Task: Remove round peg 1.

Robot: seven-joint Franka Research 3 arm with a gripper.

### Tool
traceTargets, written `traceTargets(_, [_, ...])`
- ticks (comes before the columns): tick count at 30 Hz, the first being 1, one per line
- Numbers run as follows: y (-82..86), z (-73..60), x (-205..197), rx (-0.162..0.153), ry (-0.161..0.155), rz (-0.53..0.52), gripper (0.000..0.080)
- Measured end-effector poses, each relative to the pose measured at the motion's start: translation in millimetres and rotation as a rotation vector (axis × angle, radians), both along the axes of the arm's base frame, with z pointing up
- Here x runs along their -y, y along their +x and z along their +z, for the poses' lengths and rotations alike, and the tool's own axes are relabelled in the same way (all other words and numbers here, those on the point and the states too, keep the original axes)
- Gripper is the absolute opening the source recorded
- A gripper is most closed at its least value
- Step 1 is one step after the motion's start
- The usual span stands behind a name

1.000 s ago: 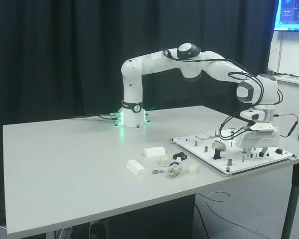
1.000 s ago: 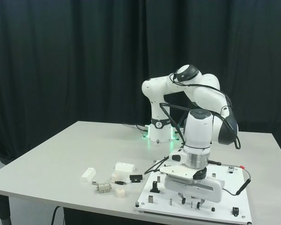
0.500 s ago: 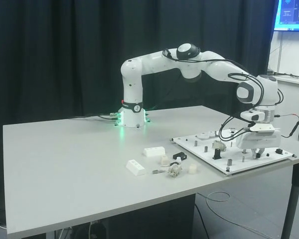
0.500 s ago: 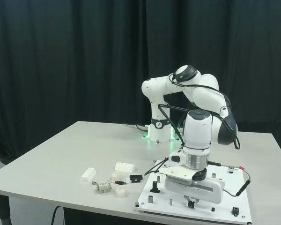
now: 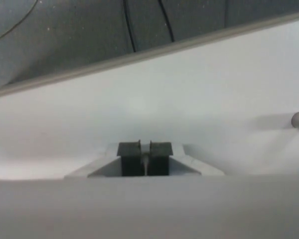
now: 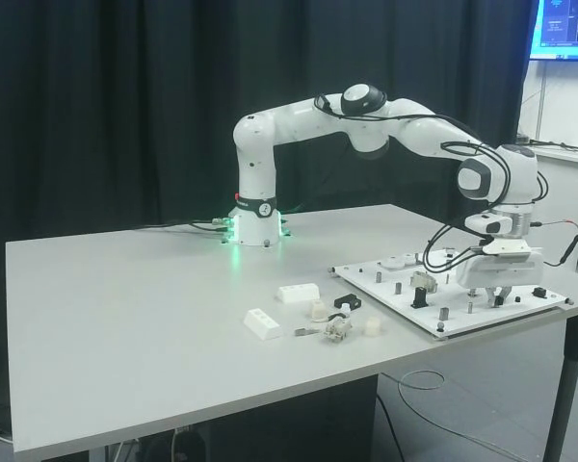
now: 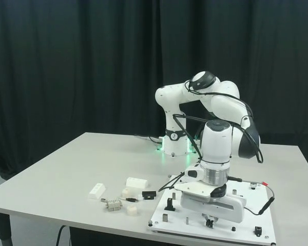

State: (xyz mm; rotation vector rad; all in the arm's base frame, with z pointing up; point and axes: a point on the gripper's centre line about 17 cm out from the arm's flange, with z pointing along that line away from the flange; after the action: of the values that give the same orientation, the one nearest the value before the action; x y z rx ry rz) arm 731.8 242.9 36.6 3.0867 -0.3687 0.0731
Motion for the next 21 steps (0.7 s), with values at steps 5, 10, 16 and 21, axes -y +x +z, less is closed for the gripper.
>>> traceTargets(5, [0.0, 1.0, -0.1, -0.001, 0.001, -0.002, 0.0034])
traceTargets(10, [-0.2, 4.5, -0.1, -0.003, 0.003, -0.002, 0.0033])
traceTargets(16, [-0.4, 13.1, 0.0, -0.008, 0.004, -0.001, 0.0033])
traceTargets(21, [-0.5, 23.5, -0.3, -0.012, 0.005, 0.004, 0.0032])
